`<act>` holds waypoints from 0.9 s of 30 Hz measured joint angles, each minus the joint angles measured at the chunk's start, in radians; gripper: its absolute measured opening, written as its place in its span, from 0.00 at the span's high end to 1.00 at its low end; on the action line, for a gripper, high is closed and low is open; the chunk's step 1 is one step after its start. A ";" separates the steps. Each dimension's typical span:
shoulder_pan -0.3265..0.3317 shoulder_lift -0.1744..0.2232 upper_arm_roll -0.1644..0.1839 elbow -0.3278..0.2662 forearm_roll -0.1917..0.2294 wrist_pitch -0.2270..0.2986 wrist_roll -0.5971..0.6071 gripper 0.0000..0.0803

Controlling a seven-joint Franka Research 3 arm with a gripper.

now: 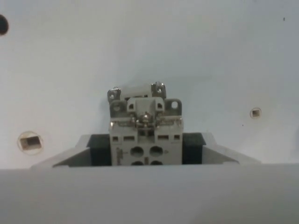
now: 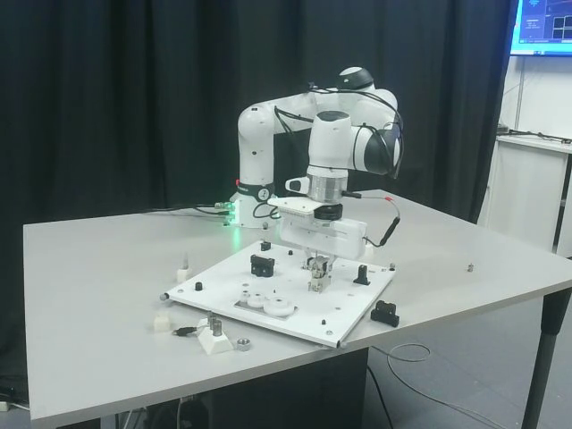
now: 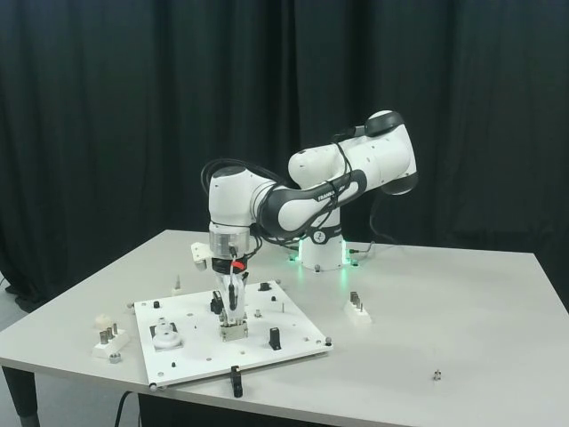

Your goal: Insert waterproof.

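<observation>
Tool: the tool (image 1: 146, 156) points straight down over the white board; its two black fingers (image 1: 99, 149) are clamped on either flank of the waterproof connector (image 1: 145, 140)
Waterproof connector: grey block with round sockets on its face and screw tabs on top; held upright between the fingers; in the second room view its base (image 3: 234, 332) meets the board near the middle
Board: white board (image 2: 353, 308) lying flat on the worktop; black fixtures (image 2: 262, 265) at ten o'clock and at two o'clock of the connector; white round discs (image 2: 279, 308) at seven o'clock
Worktop: grey worktop (image 2: 89, 268); small white blocks (image 2: 214, 338) off the board's near edge; arm base (image 3: 321, 252) glowing green, far side
</observation>
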 joint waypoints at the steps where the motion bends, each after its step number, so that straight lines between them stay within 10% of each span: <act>1: 0.000 0.000 0.000 0.000 0.000 0.000 0.000 0.61; 27: 0.002 0.000 0.000 0.000 0.001 0.000 -0.083 0.61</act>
